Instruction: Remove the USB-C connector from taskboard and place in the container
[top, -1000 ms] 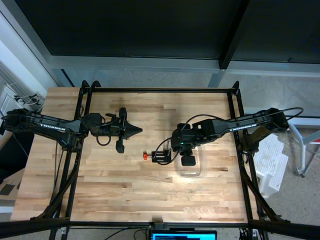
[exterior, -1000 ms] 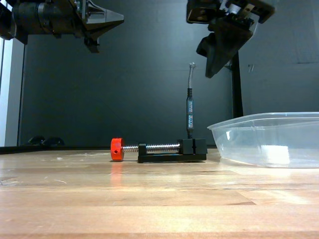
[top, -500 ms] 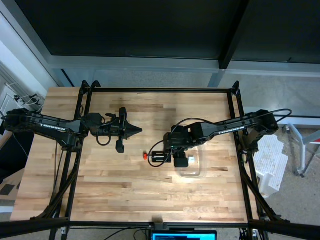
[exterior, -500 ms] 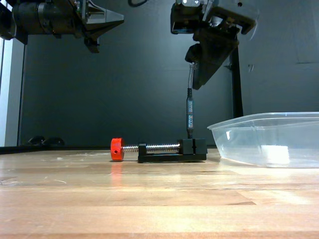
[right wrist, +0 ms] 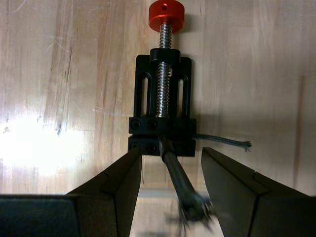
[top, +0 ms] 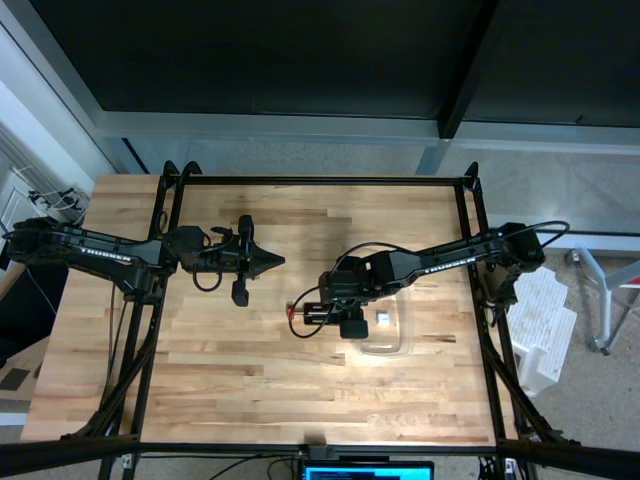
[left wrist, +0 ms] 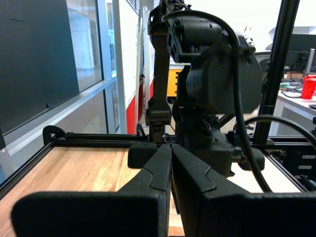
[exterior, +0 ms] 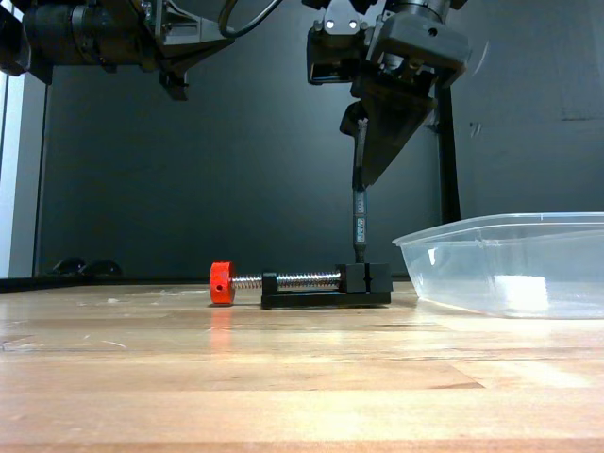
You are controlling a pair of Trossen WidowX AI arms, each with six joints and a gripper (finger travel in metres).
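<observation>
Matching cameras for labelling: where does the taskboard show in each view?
High: taskboard centre, left of container.
Low: centre, under right gripper.
Left wrist: absent; left gripper raised, far left of it, fingers shut.
Right wrist: seen between open fingers.
Landmark: red knob.

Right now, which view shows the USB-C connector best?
The low view: the USB-C connector stands upright in the taskboard, open right gripper around its top. Right wrist view foreshortens it; high view hides it; left wrist lacks it. Left gripper, shut, hangs left.

End effectors: left (top: 279, 262) closed, aloft; right (right wrist: 171, 151) spread, mid-table.
</observation>
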